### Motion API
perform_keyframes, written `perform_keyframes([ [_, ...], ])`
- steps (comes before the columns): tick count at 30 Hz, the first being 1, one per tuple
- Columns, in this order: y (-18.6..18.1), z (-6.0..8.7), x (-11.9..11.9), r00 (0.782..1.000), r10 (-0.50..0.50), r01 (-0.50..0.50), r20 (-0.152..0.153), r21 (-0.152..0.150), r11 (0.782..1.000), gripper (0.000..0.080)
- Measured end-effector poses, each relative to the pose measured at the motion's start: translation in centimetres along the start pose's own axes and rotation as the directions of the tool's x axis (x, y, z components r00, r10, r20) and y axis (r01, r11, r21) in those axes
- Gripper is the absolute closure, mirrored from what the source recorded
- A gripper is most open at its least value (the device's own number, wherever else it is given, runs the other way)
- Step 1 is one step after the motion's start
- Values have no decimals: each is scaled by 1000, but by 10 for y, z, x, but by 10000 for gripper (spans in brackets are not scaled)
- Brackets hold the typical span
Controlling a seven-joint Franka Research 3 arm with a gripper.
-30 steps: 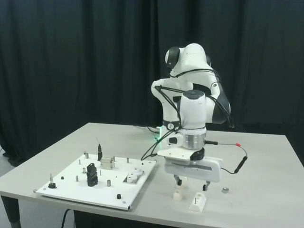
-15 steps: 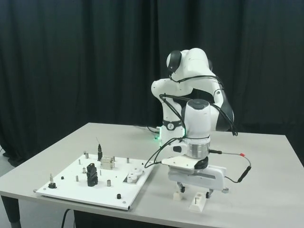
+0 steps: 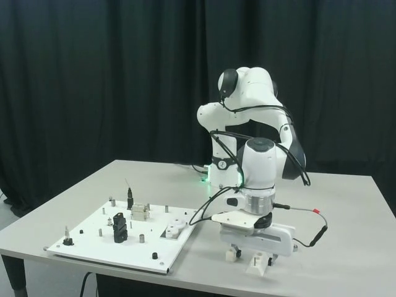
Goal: Pick round peg 1.
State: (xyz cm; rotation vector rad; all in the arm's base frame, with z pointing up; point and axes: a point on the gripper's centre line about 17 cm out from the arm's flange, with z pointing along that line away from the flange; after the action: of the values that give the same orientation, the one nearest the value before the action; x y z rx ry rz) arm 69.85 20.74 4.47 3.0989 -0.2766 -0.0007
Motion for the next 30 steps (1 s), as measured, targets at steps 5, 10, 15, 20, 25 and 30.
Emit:
perform_keyframes([
  [5,1,4,0,1000,0,0,2,-3,1000,3],
  [10,1,8,-1,1000,6,-6,5,-7,1000,3],
  [15,2,10,-2,1000,6,-6,7,-9,1000,3],
  [20,2,10,-2,1000,6,-6,7,-10,1000,3],
  [25,2,10,-2,1000,5,-5,6,-10,1000,254],
  [30,2,10,-1,1000,5,-5,5,-10,1000,422],
])
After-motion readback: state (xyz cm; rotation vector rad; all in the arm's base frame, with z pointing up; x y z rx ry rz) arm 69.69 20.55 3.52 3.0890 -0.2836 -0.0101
